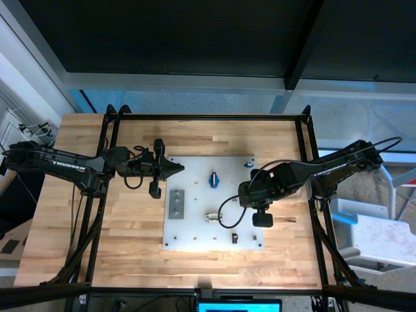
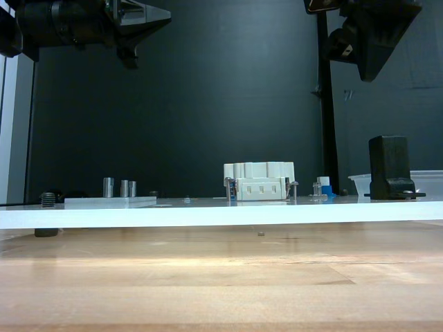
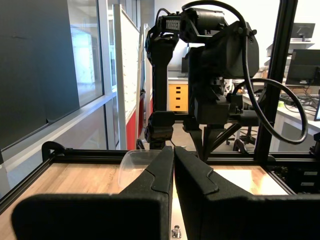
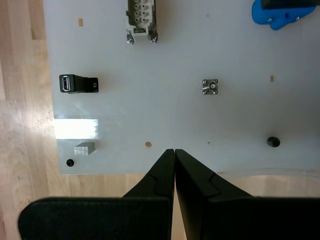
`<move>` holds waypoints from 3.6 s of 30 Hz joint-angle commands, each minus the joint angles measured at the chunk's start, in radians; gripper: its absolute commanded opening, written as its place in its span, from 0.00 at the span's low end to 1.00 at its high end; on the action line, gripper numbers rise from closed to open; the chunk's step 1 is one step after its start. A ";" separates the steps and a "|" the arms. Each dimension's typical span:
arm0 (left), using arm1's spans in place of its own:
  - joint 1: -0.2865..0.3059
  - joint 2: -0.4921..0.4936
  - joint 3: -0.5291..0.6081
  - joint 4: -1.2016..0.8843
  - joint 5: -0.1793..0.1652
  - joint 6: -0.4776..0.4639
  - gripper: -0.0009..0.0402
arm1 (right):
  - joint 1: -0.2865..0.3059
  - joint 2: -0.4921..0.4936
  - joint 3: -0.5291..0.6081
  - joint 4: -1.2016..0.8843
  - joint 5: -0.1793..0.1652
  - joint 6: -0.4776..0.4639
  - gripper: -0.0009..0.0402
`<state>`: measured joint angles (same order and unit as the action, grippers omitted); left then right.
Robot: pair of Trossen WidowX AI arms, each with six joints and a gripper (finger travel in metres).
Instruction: Pick the 16mm bar from the taskboard and place it in the container
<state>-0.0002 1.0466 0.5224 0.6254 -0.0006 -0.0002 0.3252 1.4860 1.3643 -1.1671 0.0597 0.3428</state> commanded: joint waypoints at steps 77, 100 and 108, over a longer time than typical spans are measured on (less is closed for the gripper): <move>0.000 0.000 0.000 0.000 0.000 0.000 0.02 | 0.262 0.211 -0.158 0.264 -0.042 0.281 0.56; 0.000 0.000 0.000 0.000 0.000 0.000 0.02 | 0.272 0.240 -0.209 0.338 -0.024 0.282 0.56; 0.000 0.000 0.000 0.000 0.000 0.000 0.02 | 0.274 0.240 -0.221 0.351 -0.025 0.282 0.48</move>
<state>-0.0002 1.0470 0.5224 0.6250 -0.0006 -0.0006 0.5987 1.7271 1.1423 -0.8154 0.0341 0.6239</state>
